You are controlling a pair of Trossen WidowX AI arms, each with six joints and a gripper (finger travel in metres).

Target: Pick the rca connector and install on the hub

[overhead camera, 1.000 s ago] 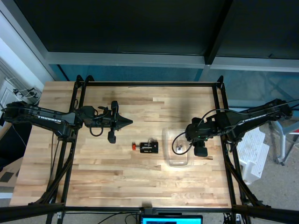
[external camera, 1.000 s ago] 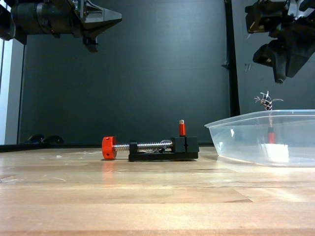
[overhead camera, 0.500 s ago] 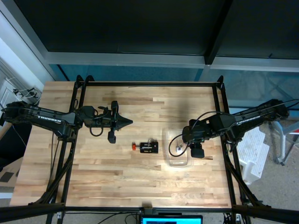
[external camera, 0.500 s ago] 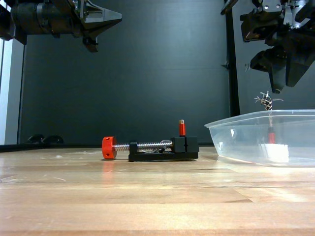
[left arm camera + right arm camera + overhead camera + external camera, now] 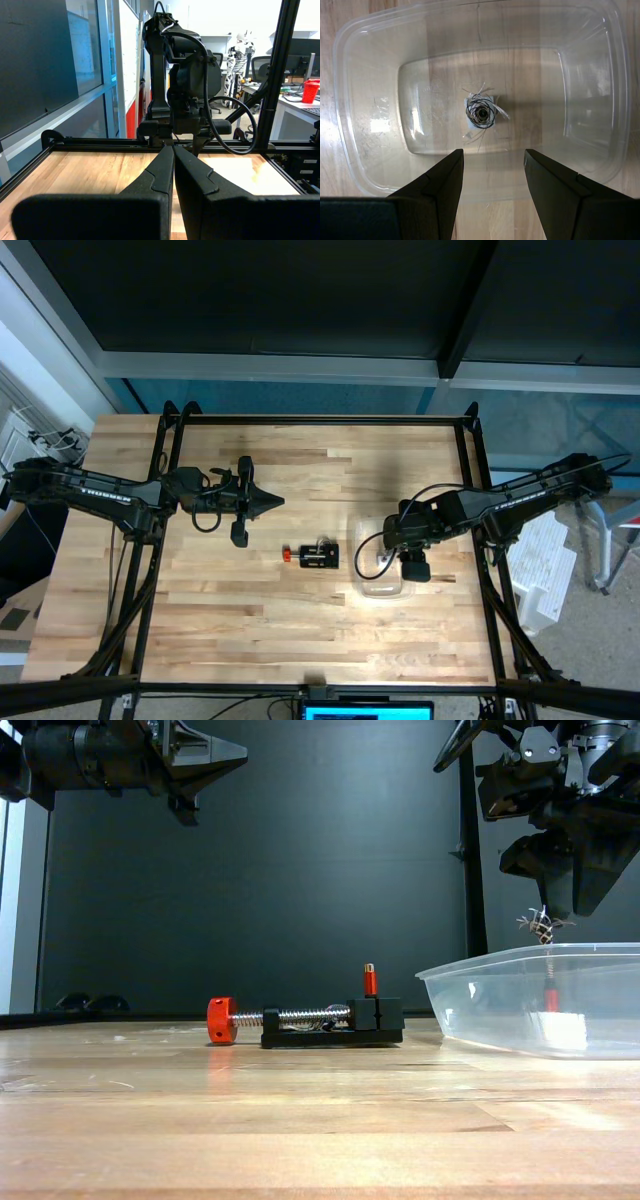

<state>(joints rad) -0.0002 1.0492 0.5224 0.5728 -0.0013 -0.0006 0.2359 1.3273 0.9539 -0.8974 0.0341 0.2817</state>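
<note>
Right gripper [image 5: 493, 156], fingers apart, hangs above the connector [image 5: 481, 114], seemingly upright in the tray [image 5: 360, 100]; left gripper [image 5: 173, 148], fingers together, hangs over the surface's left side.

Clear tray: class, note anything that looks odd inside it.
The rca connector in the clear tray has frayed strands splaying outward. Right hand hovers open above it; left hand, shut, hangs high at the left.
</note>
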